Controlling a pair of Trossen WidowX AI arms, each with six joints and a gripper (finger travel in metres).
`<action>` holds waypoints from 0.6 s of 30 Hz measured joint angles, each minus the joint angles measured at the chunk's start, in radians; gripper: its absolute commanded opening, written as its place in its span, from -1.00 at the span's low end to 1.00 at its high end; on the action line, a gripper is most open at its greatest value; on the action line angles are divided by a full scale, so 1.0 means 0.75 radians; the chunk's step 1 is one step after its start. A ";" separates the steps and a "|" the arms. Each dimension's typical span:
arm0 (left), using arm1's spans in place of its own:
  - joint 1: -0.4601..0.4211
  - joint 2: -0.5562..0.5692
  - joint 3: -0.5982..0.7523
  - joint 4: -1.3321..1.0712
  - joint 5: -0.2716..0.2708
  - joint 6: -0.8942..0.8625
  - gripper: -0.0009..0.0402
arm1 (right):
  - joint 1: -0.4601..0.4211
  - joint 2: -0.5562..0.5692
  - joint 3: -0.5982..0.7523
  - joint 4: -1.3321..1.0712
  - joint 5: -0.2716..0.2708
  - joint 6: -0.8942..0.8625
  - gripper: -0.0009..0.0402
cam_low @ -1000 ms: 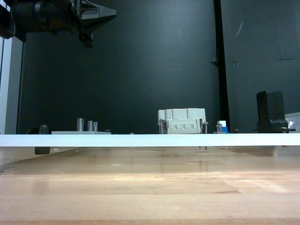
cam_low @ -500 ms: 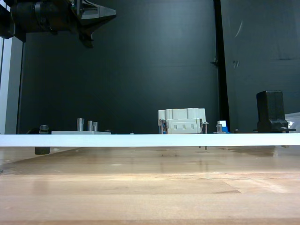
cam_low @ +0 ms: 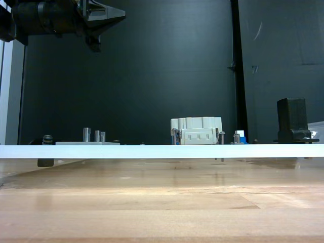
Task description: Remove the HAN10E connector from the taskboard and place in the container
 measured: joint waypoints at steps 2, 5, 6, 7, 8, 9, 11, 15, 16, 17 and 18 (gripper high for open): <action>0.000 0.000 -0.001 -0.001 0.000 0.001 -0.96 | 0.000 0.000 0.000 0.000 -0.002 0.000 0.49; 0.000 0.000 -0.001 -0.001 0.000 0.001 -0.96 | -0.001 0.000 0.000 0.001 -0.006 0.000 0.49; 0.000 0.001 0.000 0.000 0.000 0.001 -0.96 | -0.001 0.000 0.000 0.001 -0.006 0.000 0.49; 0.000 0.000 0.000 -0.001 -0.001 0.000 -0.96 | -0.001 0.000 0.000 0.000 -0.006 0.000 0.49; 0.000 0.000 -0.001 -0.001 -0.001 0.000 -0.96 | -0.001 0.000 0.000 0.001 -0.007 0.000 0.49; 0.000 0.000 -0.001 0.000 0.000 0.001 -0.96 | -0.001 0.000 0.000 0.001 -0.008 0.000 0.49; 0.000 0.000 -0.001 -0.001 -0.001 0.001 -0.96 | -0.001 0.000 0.000 -0.001 -0.014 0.000 0.49; 0.000 0.000 0.000 0.000 0.000 0.001 -0.96 | -0.001 0.000 0.000 -0.009 -0.014 0.000 0.48; 0.000 0.000 -0.001 -0.001 -0.001 0.000 -0.96 | -0.002 0.000 0.000 -0.009 -0.014 0.000 0.45; 0.000 0.000 -0.001 0.000 0.000 0.001 -0.96 | -0.003 0.000 0.000 -0.010 -0.013 0.000 0.41; 0.000 0.000 0.000 -0.001 0.000 0.001 -0.96 | -0.004 0.000 0.000 -0.010 -0.012 0.001 0.36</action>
